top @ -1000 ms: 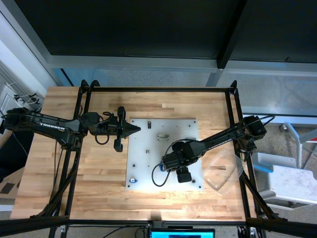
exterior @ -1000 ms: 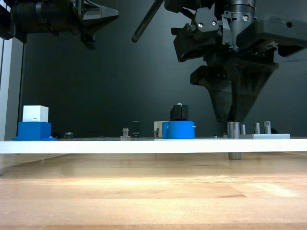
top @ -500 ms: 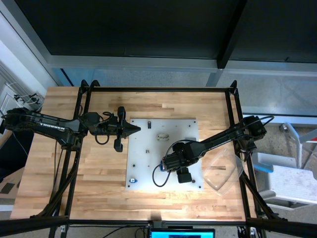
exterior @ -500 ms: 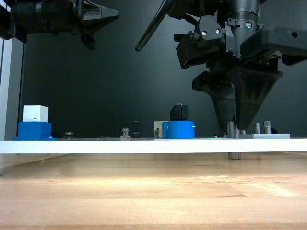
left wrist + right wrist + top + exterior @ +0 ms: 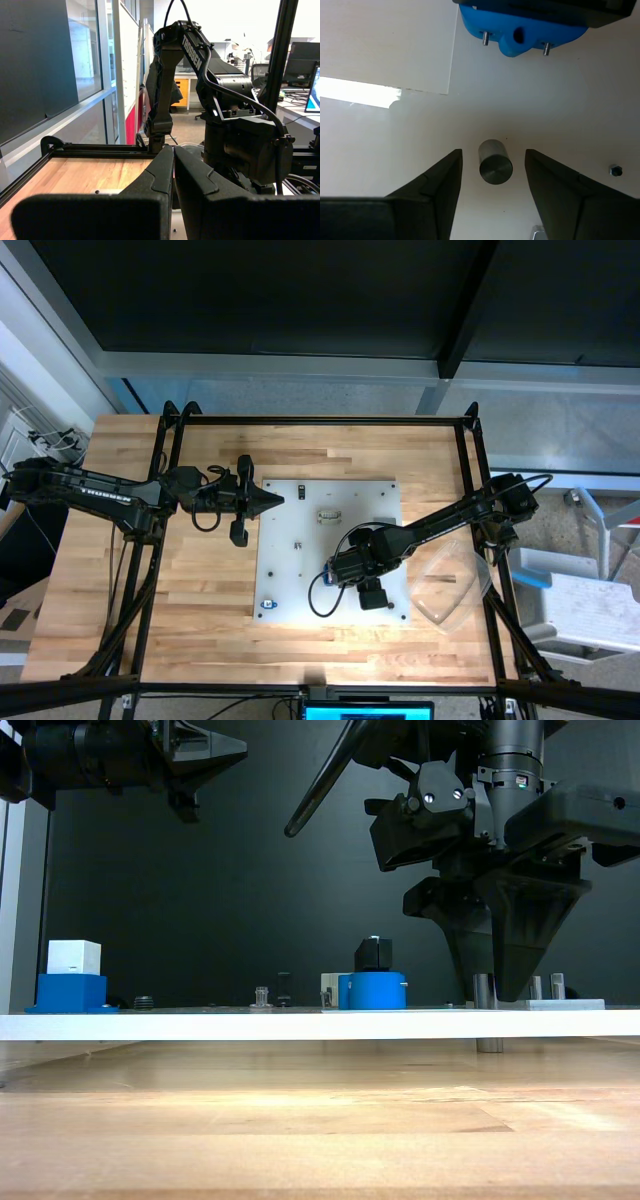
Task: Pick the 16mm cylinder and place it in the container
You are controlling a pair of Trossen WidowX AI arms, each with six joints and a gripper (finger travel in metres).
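Right gripper (image 5: 492, 151) is open, and you've got one finger on each side of the cylinder (image 5: 495, 165), with a gap showing on both sides, so nothing is gripped yet. The cylinder stands upright on its end on the white board (image 5: 300, 540), flat top facing the wrist camera, just beside the blue part (image 5: 520, 30).

Expect a solid metal peg: stiff, no give, heavy for its small size, and smooth enough to slip. It won't crush, so a firm squeeze should be safe. The risk is the roundness. If the fingers (image 5: 440, 185) meet it off-centre, it could squirt sideways or tip over, and once on its side it would likely roll.

So take it on the curved wall, straight across the middle, fingers low enough to cover a good part of its height. It looks fairly well centred between them now.

The container (image 5: 450, 590) sits on the desk (image 5: 120, 590) off the board's right edge, well apart from the peg. You'll have a carry to make.

Left gripper (image 5: 278, 499) hangs above the board's left edge, fingers pressed together, holding nothing.
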